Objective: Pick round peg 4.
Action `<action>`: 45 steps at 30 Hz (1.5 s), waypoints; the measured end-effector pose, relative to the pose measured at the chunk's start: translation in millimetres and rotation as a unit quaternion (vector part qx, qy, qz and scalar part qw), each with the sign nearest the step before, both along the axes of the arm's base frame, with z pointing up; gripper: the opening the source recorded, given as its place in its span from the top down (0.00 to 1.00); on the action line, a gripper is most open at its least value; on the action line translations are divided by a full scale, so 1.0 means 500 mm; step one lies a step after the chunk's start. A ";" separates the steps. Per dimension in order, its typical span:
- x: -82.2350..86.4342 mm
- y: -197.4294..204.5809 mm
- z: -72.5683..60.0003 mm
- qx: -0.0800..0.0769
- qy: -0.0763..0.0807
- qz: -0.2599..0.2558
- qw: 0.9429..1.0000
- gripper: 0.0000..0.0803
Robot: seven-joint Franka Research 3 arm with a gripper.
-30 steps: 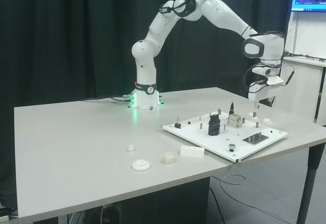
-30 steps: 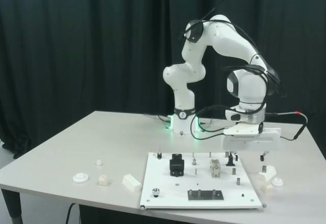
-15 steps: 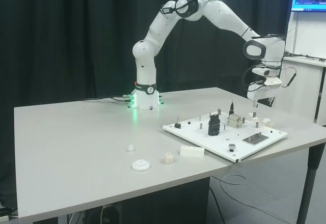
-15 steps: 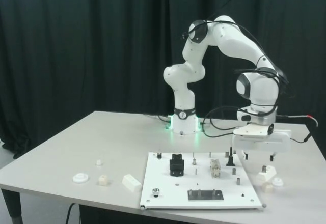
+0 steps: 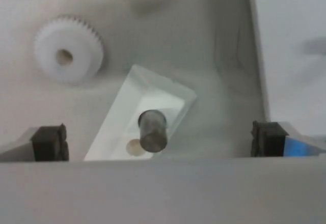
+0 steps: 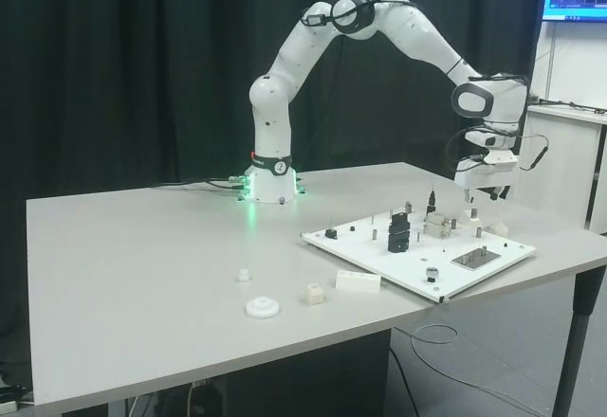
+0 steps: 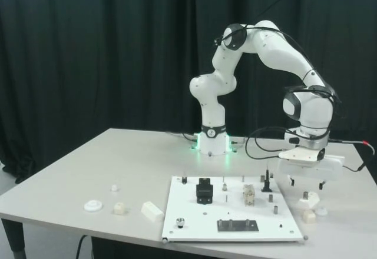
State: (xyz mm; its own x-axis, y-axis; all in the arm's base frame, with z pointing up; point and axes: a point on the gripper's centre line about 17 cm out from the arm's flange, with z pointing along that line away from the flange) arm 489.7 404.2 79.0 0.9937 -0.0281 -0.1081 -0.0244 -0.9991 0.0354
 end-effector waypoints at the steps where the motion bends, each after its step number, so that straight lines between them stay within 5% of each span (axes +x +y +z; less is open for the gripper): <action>1: -0.004 0.002 -0.004 -0.001 -0.001 -0.002 1.000 0.00; 19: -0.062 0.028 -0.072 0.009 -0.015 -0.010 1.000 0.00; 29: -0.053 0.029 -0.086 0.016 -0.032 -0.013 0.999 0.00; 45: -0.047 0.021 -0.102 0.015 -0.038 -0.015 0.999 0.00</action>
